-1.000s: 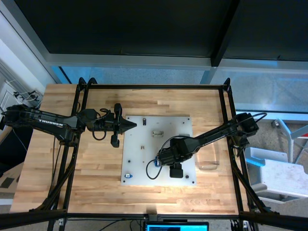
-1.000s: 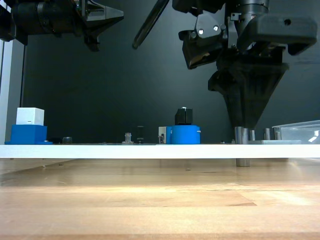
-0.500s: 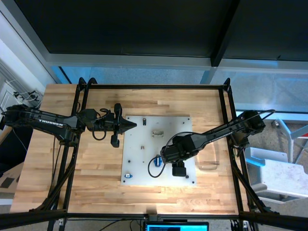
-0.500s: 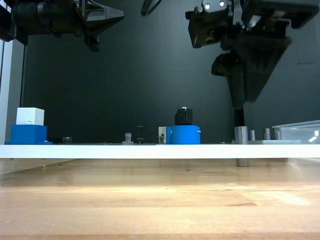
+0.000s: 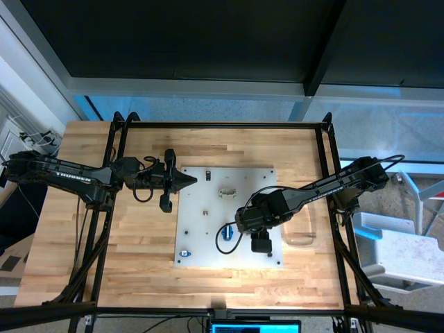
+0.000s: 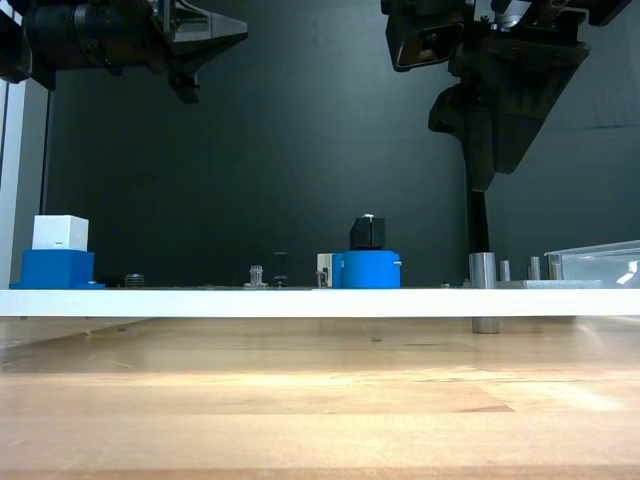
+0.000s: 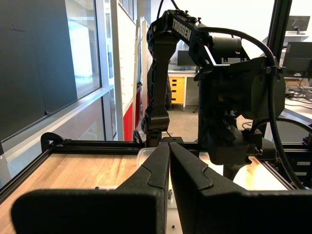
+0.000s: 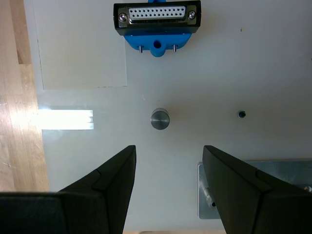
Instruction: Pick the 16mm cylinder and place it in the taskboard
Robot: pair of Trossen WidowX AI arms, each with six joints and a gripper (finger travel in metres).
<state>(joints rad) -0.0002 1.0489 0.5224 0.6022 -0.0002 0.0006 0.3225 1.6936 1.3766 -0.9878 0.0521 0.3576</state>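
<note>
Released right gripper (image 8: 169,149) hovers over the cylinder (image 8: 160,119) standing in the taskboard (image 5: 205,239); clenched left gripper (image 5: 189,180) hangs centre-left.

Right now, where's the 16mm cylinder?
The 16mm cylinder stands in the taskboard, right side, between the blue connector and grey metal block, below the open right gripper; the shut left gripper hangs by the board's left edge.

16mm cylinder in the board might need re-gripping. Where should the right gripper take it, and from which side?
Grip the short stub of the 16mm cylinder standing upright above the taskboard, coming straight down: its round wall offers any opposing sides. The open right gripper hangs above it; the left gripper, shut, is parked high by the board's left edge.
</note>
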